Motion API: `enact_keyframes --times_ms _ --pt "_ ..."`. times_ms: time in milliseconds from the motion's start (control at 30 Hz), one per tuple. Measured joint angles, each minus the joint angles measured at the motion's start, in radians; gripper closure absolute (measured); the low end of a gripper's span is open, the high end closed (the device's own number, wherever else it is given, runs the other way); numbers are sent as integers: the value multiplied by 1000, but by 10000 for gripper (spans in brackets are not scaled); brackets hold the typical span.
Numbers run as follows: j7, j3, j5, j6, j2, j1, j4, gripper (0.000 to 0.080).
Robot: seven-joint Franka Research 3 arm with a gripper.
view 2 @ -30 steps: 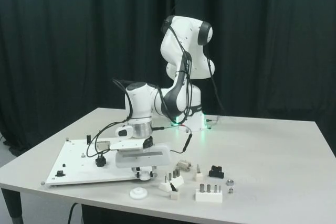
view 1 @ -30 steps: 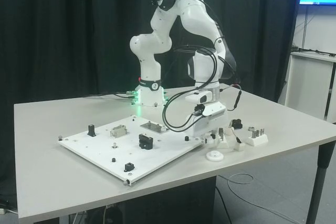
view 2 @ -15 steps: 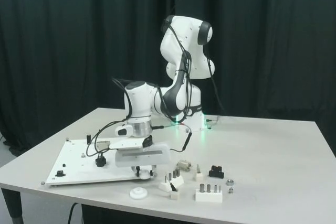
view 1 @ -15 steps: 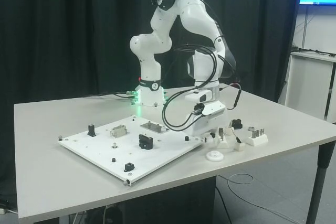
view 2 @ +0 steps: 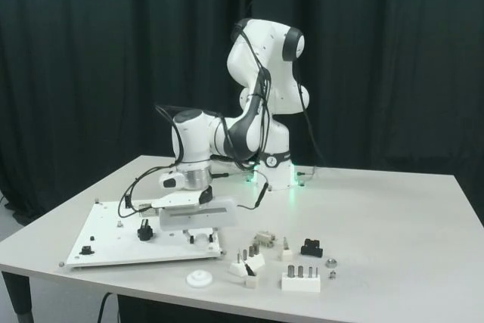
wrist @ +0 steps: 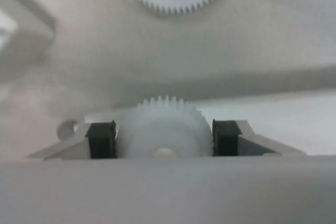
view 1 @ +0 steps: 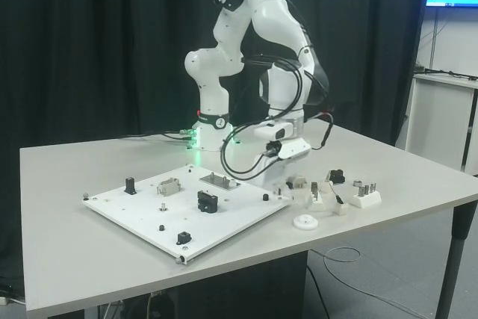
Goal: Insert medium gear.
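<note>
The medium gear (wrist: 165, 129) sits clamped between the black pads (wrist: 101, 139) of the tool (view 1: 282, 181), apparently just above the white board (view 1: 187, 218); picking is done, seating it remains.

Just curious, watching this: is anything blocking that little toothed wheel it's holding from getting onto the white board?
Nothing visible does. The medium gear sits clamped in the end effector, hanging over the white board's edge.
</note>
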Motion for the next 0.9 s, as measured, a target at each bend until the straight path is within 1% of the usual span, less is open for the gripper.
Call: enact_keyframes --times_ms 200,500,700,900 --pt "-13 -14 -33 -25 -41 0 -43 406" --pt "-37 -31 -61 -24 -104 -1 -130 406" --pt "-57 -42 -71 -6 -140 -1 -187 406" --pt "-76 -49 -71 34 -170 -1 -245 406"
